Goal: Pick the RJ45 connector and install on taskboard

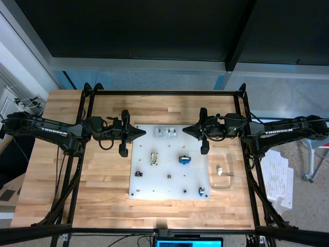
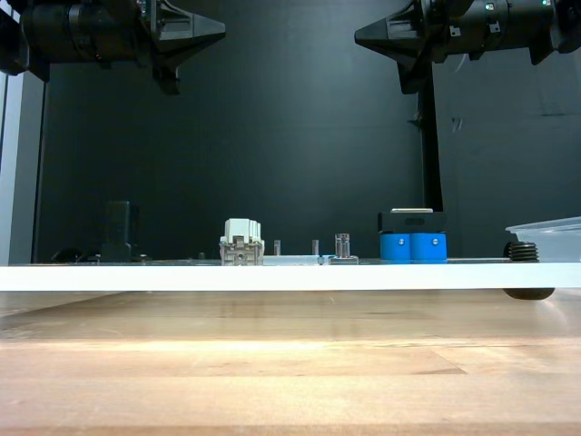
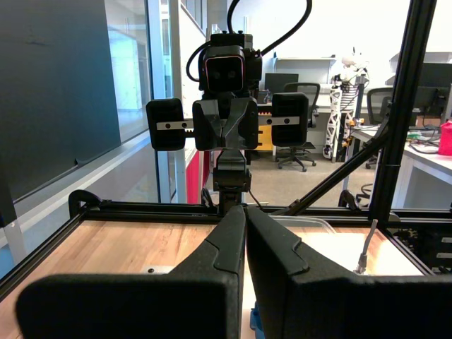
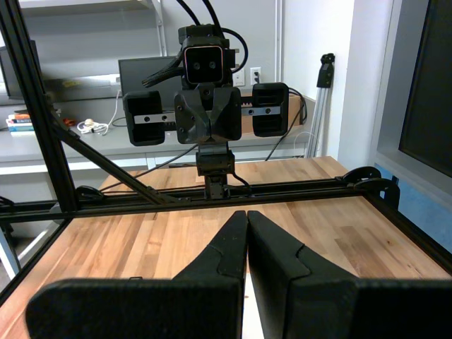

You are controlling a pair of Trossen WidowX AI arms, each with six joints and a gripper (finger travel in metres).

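Past blue jack (image 1: 201, 192), left end effector (image 1: 143, 133) and right end effector (image 1: 185, 129) hover closed.

Both arms reach inward from the left and right edges of the surface (image 1: 97, 206), held level high above it. The left end effector (image 1: 143, 133) and right end effector (image 1: 186, 129) face each other, apart, each with fingers pressed together.
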